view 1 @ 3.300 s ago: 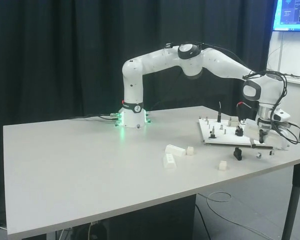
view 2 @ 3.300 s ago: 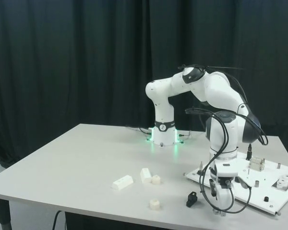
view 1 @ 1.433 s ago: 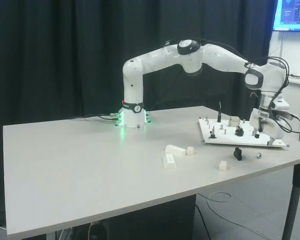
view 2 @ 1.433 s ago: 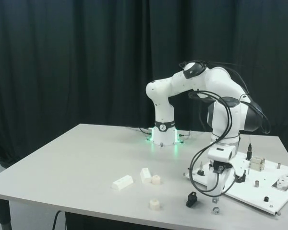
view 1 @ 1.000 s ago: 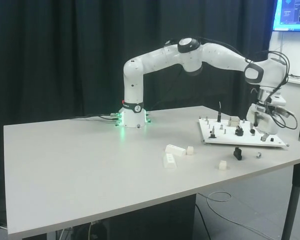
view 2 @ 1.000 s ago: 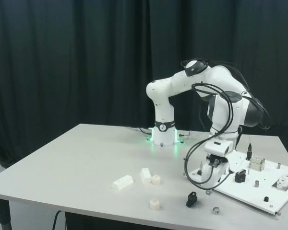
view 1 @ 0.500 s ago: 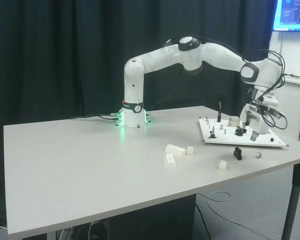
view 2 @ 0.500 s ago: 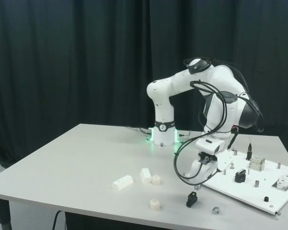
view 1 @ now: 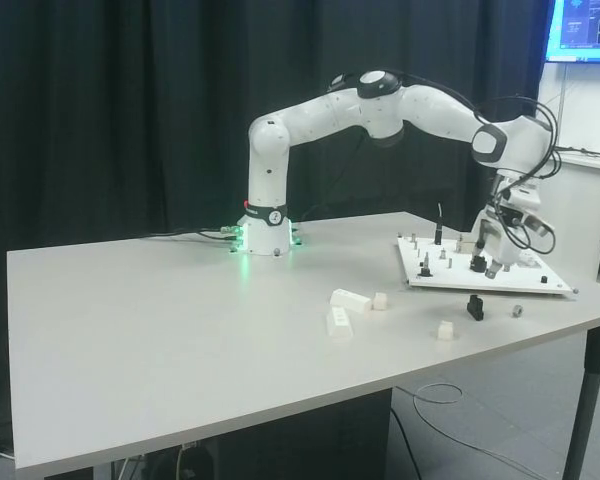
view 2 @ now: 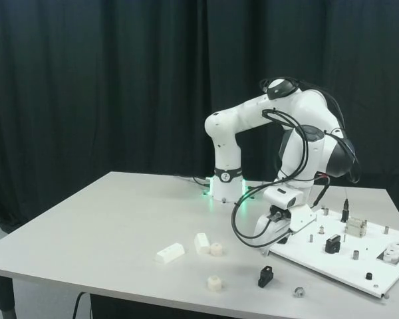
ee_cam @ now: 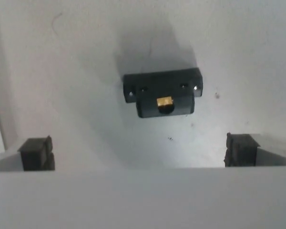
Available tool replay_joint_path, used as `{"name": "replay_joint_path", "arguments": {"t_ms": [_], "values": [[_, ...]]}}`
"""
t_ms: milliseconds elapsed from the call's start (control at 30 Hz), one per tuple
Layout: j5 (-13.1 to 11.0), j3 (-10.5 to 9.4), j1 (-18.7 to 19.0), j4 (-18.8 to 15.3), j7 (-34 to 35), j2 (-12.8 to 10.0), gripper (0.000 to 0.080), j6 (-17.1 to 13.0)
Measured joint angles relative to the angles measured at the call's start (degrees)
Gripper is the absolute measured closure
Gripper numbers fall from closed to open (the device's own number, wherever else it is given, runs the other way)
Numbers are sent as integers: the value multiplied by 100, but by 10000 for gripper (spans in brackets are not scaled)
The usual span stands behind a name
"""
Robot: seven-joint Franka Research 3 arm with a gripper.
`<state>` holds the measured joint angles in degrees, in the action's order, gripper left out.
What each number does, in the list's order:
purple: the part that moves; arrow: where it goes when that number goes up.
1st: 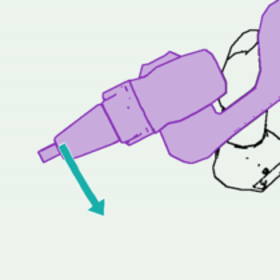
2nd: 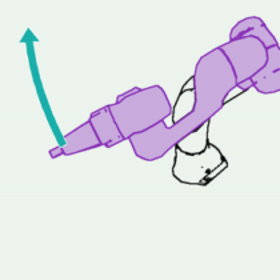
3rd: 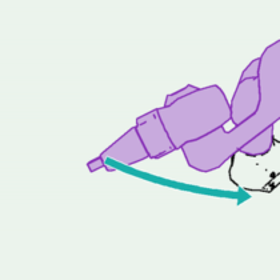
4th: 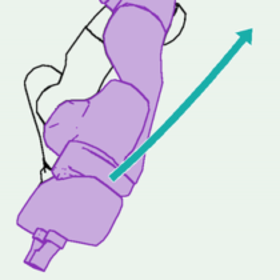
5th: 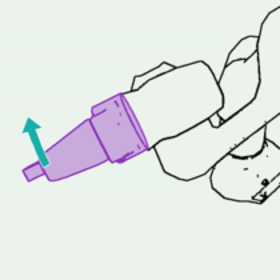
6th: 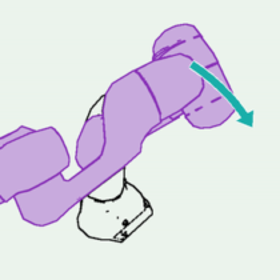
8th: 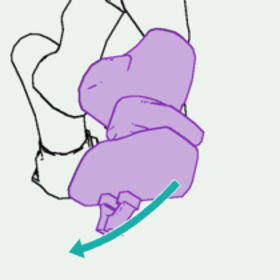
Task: Remove Ethernet.
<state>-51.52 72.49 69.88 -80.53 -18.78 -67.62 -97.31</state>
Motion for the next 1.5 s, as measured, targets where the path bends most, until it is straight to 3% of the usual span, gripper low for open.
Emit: {"name": "replay_joint_path", "arguments": {"t_ms": [333,933,1500], "values": [[-8,100,273,-458,-8,1,3,-54],[-124,435,1179,-1758,-201,3,3,-285],[-725,685,2084,-2798,-320,6,3,-514]]}}
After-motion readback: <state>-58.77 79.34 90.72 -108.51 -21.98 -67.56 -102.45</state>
